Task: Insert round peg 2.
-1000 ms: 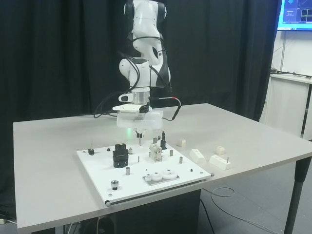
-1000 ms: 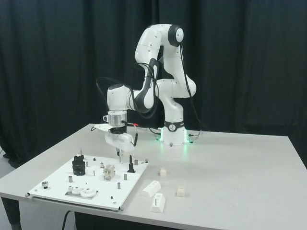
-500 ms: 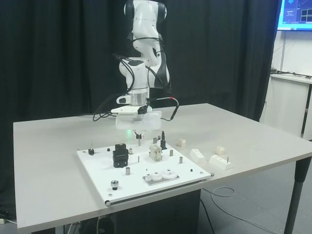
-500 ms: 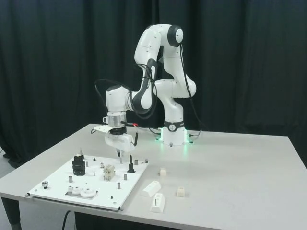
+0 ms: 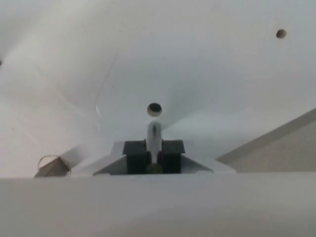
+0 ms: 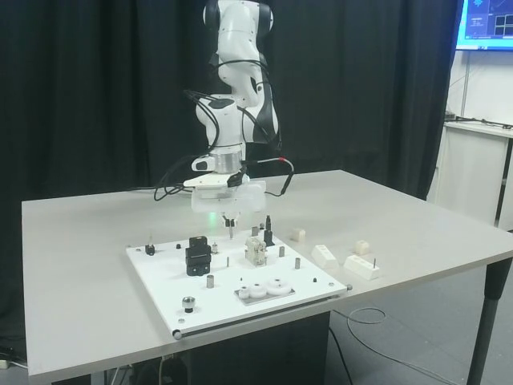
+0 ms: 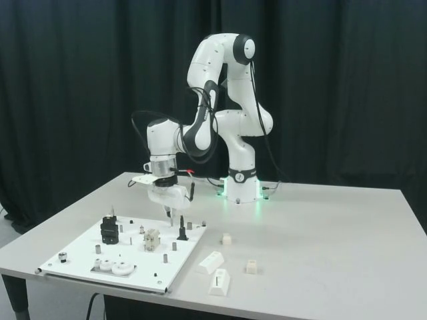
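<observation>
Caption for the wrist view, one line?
The hand, shut on a peg, holds it above a hole in the white board.

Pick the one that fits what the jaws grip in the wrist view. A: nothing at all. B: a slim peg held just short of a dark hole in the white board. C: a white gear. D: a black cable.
B: the peg sits clamped between the black pads, its tip near the hole in the white board.
</observation>
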Controlling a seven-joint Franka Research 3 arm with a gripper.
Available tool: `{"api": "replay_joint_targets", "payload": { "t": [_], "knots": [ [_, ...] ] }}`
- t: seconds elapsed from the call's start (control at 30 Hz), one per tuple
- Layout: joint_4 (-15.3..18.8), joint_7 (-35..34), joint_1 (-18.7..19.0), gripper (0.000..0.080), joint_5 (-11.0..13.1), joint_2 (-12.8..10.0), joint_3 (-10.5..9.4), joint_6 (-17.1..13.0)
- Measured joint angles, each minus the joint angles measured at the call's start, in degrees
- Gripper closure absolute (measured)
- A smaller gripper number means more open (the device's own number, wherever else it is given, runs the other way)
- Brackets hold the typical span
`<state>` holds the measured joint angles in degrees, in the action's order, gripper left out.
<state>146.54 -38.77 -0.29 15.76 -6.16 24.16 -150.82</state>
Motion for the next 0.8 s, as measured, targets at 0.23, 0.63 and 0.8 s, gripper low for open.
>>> {"api": "replay_joint_targets", "payload": {
  "t": [0.23,0.63,0.8],
  "knots": [
    [0.07,0.05,0.00,0.0743,0.02,-0.06,0.14,0.07],
    [0.07,1.29,0.00,0.0743,1.38,-0.21,0.16,-0.49],
    [0.06,2.64,0.00,0.0743,2.51,-0.26,0.19,-0.74]
  ]
}}
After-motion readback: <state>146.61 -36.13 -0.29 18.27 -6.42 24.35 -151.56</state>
